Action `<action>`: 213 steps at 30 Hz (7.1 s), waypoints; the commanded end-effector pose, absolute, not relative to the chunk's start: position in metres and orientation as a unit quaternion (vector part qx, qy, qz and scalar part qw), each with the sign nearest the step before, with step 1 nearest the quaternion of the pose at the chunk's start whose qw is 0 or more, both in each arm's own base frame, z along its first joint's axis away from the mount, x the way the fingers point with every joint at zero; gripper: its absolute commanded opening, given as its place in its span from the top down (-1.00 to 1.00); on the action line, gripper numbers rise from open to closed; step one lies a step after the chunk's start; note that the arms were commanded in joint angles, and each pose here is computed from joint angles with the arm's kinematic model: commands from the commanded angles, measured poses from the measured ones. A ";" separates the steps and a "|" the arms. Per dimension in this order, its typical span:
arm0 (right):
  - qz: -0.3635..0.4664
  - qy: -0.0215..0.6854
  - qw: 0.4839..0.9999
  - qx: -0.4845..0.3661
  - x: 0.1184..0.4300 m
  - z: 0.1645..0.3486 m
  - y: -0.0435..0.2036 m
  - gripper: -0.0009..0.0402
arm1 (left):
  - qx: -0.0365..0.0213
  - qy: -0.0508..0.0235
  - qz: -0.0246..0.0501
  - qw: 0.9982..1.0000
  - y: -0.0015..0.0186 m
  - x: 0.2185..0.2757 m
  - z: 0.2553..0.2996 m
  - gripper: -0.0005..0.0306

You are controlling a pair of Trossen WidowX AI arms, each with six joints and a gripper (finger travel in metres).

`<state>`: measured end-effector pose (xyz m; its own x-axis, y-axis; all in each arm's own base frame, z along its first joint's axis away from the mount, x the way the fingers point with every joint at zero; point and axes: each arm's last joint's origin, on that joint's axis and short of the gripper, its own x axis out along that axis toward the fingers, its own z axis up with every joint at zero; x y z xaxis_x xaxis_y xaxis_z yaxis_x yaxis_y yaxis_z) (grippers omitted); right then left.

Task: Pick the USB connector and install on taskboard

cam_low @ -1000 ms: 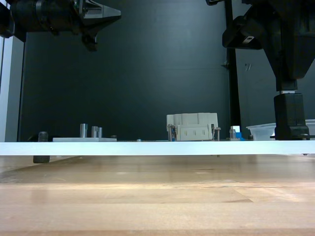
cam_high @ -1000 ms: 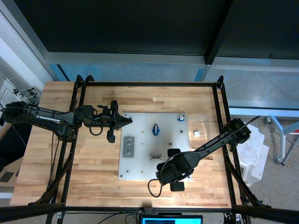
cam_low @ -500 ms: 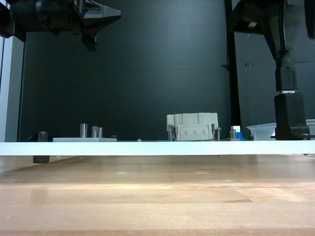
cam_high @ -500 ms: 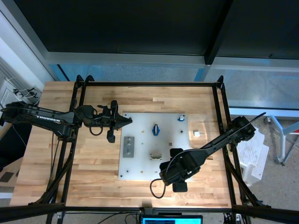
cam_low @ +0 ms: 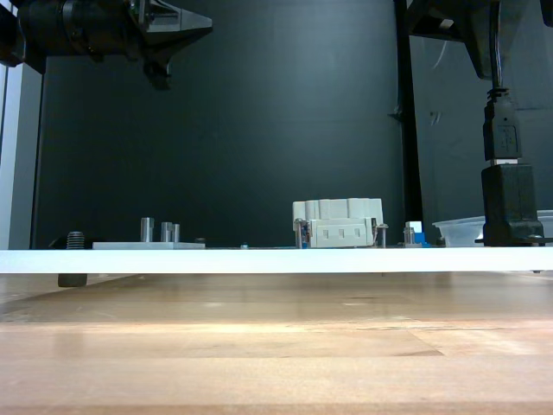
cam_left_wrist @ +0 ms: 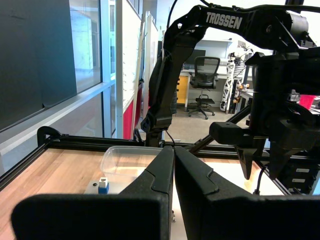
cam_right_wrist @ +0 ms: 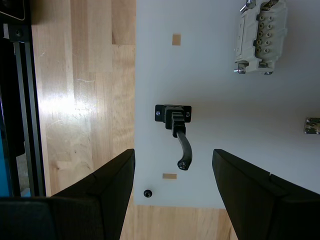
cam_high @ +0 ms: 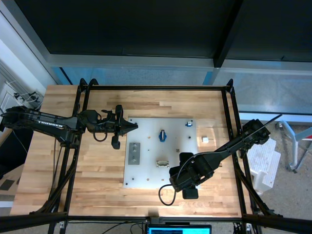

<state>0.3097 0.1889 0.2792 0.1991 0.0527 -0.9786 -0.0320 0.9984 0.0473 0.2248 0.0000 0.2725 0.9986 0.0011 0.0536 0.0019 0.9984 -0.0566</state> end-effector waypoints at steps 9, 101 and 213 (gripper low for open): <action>0.040 0.623 0.781 -0.001 0.304 0.291 0.182 -0.09 | -0.028 -0.027 0.000 0.999 0.0000 0.2248 0.2726 0.97; -0.001 -0.005 1.000 0.021 0.230 0.285 -0.003 0.96 | -0.028 -0.027 0.000 0.999 0.0000 0.2249 0.2724 0.97; 0.001 -0.008 1.000 0.009 0.229 0.282 -0.003 0.96 | -0.028 -0.027 0.000 0.999 0.0000 0.2249 0.2724 0.96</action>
<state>0.2289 -0.0034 0.2824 0.9999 0.0019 0.0158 -0.0022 0.9999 0.0170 0.2248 0.0000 0.2725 0.9986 0.0008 0.0536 0.0023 0.9984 -0.0566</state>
